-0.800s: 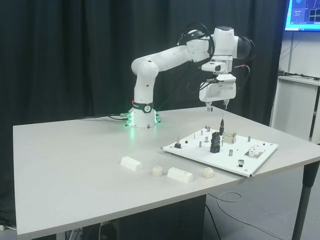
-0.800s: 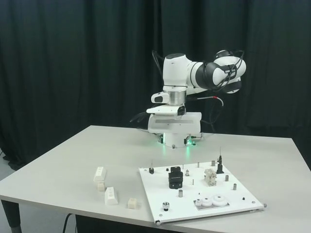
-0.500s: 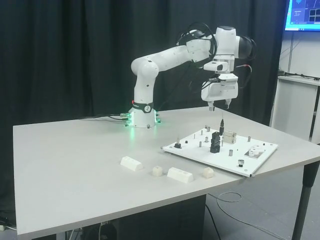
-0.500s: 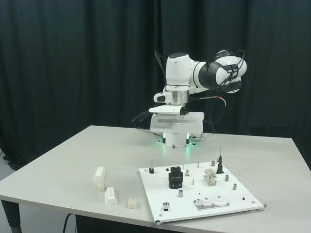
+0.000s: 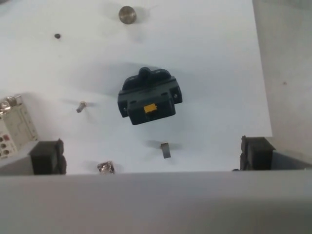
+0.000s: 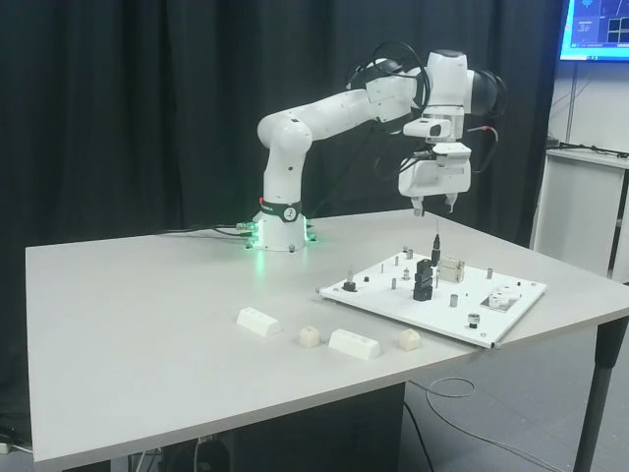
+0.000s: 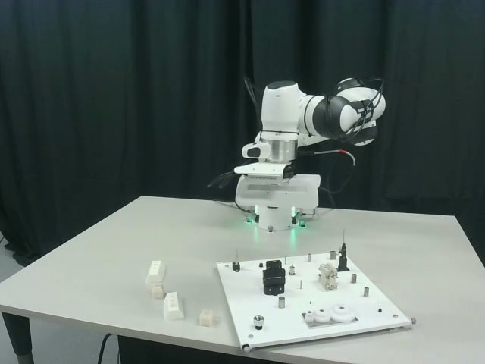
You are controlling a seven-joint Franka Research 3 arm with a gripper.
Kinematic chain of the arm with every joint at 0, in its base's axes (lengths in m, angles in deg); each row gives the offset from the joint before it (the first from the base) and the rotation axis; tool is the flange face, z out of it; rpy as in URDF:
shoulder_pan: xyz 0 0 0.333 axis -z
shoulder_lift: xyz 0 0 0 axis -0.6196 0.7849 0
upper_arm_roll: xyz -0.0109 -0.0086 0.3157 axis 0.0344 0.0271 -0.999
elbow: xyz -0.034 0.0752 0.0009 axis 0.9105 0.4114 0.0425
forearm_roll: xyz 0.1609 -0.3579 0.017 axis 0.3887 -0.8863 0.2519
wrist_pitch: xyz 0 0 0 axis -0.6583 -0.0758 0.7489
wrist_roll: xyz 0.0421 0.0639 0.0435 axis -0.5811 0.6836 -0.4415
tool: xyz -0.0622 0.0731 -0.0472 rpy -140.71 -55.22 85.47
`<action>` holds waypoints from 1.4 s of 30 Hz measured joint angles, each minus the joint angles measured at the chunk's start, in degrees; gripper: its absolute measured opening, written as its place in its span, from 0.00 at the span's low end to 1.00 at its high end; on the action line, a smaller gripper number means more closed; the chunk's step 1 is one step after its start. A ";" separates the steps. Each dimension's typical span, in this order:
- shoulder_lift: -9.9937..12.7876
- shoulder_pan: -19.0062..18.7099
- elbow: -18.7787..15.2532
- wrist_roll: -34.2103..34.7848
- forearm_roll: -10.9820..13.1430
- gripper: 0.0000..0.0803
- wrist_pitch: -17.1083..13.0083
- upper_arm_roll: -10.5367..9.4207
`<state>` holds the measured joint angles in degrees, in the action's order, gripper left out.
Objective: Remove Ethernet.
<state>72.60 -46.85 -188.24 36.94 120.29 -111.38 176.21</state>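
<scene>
We judge the task as barely begun: the Ethernet plug [image 5: 148, 96] sits seated in its black socket on the white board [image 6: 511, 315], and nothing has hold of it. In the wrist view we look straight down on that black block, with both black fingertips [image 5: 47, 157] at the edges of the picture, well apart from each other and with nothing between them, so the jaws stand open and empty. In the room views the gripper [image 6: 433, 205] hangs high above the board, well clear of the plug [image 7: 273, 277], which stands near the board's middle among small pegs and a white relay-like part [image 7: 327, 276]. The white blocks [image 6: 257, 321] on the tabletop [image 6: 138, 305] lie apart from the board and seem to play no part. What is left, as we see it, is everything that matters: come down over the plug, close on it, likely press its latch, and draw it up out of the socket.
</scene>
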 joint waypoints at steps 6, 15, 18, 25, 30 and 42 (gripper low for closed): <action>0.00 0.00 0.00 -0.06 -0.40 1.00 -0.40 0.02; 0.00 0.00 0.01 -1.42 -0.57 1.00 -0.43 -0.01; 0.00 -0.01 0.01 -1.95 -0.85 1.00 -0.43 -0.04; 0.00 -0.07 0.02 -2.32 -2.37 1.00 -0.23 -0.15; 0.00 -0.08 0.00 -3.21 -3.99 1.00 0.03 -0.23; 0.00 -0.07 -1.51 -8.28 -8.19 1.00 0.81 -0.20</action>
<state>72.60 -46.92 -189.75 28.66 112.11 -110.57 176.02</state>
